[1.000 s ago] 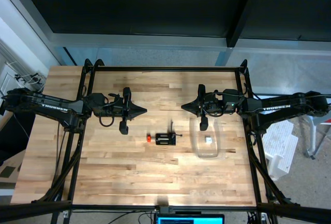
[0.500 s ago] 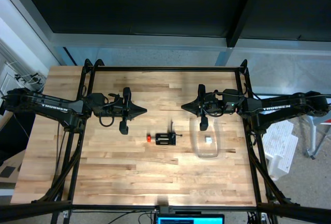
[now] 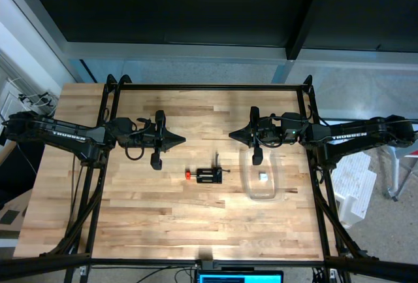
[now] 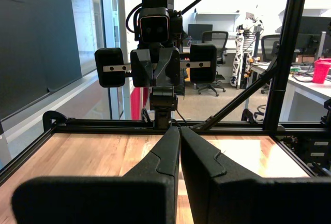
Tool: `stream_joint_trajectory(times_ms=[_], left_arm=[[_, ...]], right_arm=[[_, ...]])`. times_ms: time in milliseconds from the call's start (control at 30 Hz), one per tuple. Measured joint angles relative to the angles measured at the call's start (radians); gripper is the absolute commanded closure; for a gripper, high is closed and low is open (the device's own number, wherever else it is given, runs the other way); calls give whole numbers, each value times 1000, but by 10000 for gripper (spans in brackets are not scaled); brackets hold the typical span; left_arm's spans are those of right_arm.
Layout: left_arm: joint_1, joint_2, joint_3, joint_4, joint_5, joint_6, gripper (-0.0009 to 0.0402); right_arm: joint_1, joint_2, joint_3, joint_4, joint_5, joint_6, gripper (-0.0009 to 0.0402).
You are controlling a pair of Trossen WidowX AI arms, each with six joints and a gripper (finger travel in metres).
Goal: Pick the USB-C connector and install on taskboard
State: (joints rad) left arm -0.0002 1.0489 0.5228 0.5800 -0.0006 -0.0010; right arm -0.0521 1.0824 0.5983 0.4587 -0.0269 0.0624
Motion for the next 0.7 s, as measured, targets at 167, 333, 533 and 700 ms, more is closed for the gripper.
stream_joint_trajectory(times_ms=[167, 333, 533, 700], left_arm=[[0, 0, 0, 0, 0, 0, 393], [0, 0, 0, 0, 0, 0, 393], [0, 0, 0, 0, 0, 0, 393], [0, 0, 0, 0, 0, 0, 393]], right_arm=[[0, 0, 0, 0, 0, 0, 393], [0, 0, 0, 0, 0, 0, 393], [0, 0, 0, 0, 0, 0, 393], [0, 0, 0, 0, 0, 0, 393]])
